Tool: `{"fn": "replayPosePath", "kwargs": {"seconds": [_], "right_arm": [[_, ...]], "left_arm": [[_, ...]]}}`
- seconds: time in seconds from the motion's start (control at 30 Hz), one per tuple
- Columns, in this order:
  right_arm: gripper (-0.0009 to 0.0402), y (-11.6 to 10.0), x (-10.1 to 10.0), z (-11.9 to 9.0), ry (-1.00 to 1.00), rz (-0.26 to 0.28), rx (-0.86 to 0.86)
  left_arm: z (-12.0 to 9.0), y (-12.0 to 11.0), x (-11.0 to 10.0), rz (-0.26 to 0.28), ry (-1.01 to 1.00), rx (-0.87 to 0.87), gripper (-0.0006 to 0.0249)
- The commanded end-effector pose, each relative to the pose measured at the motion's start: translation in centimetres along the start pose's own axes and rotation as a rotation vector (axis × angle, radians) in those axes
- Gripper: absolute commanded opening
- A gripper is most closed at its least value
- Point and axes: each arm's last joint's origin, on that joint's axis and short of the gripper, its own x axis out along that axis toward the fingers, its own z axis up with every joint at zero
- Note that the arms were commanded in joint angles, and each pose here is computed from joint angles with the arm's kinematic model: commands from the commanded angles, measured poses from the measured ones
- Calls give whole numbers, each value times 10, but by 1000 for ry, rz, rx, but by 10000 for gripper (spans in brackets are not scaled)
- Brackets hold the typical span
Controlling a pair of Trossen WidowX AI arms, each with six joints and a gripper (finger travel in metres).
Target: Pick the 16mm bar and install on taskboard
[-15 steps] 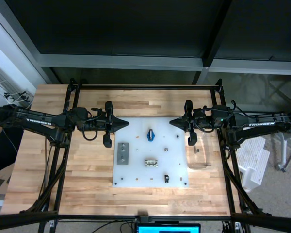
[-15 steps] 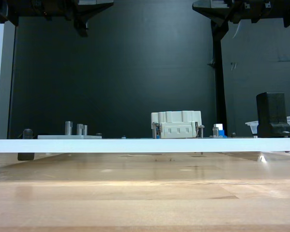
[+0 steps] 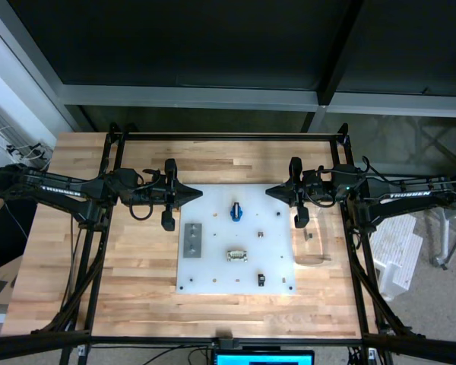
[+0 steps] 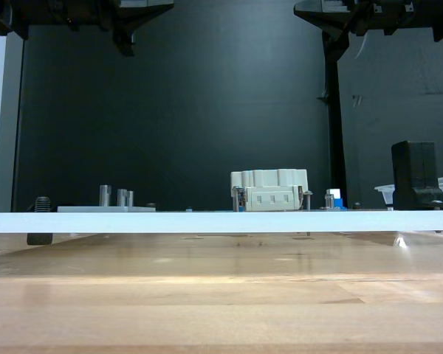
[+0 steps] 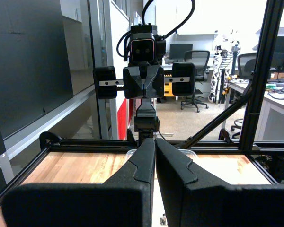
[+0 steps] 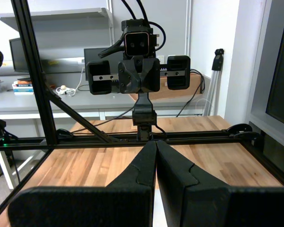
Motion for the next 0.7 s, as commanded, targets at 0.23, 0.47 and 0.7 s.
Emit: {"fn": "replayPosePath", "kwargs": {"seconds": [0.23, 0.47, 0.7], "right_arm": [[0, -1, 0, -6, 77, -33, 37], [0, -1, -5, -2, 324, -72, 39], [0, 0, -15, 0, 557, -91, 59]], "left_arm": [[0, 0, 0, 0, 0, 0, 1], [0, 0, 0, 0, 0, 0, 1], [0, 0, 0, 0, 0, 0, 1]]}}
